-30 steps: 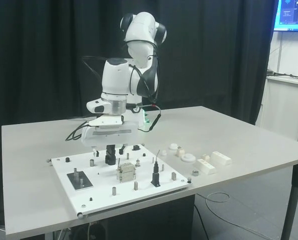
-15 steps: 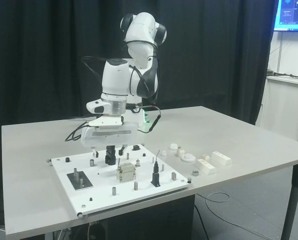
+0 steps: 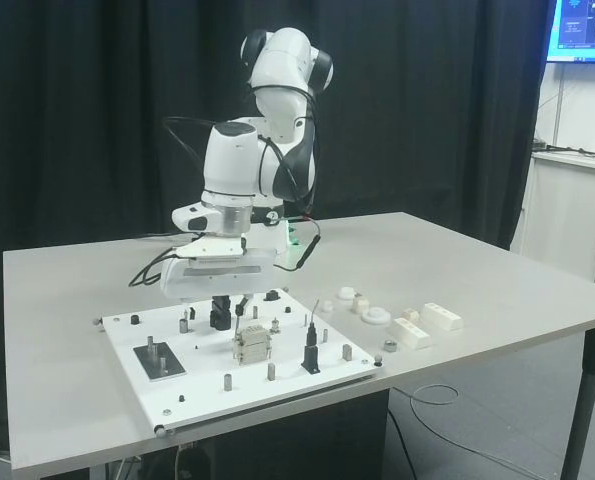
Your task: Insert square peg 1.
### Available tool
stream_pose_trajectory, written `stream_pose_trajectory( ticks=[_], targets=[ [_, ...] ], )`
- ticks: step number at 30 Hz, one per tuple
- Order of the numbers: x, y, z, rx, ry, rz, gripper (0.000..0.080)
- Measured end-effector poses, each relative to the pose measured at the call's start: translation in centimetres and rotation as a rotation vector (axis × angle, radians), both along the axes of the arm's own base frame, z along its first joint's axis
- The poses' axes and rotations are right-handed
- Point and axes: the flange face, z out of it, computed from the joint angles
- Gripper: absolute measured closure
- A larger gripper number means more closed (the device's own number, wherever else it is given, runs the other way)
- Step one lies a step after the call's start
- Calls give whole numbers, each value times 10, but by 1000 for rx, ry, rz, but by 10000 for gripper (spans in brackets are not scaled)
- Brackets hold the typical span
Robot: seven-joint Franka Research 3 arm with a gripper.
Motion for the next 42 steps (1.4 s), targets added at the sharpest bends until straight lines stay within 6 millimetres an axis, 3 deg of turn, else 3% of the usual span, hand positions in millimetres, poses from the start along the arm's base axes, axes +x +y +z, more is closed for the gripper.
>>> stream_pose_trajectory(
  ticks=[30,42],
  targets=[
    [6,-10,-17,-16,-7,-7,3],
    [13,-15,-6,-20,-22,-6,3]
  ],
)
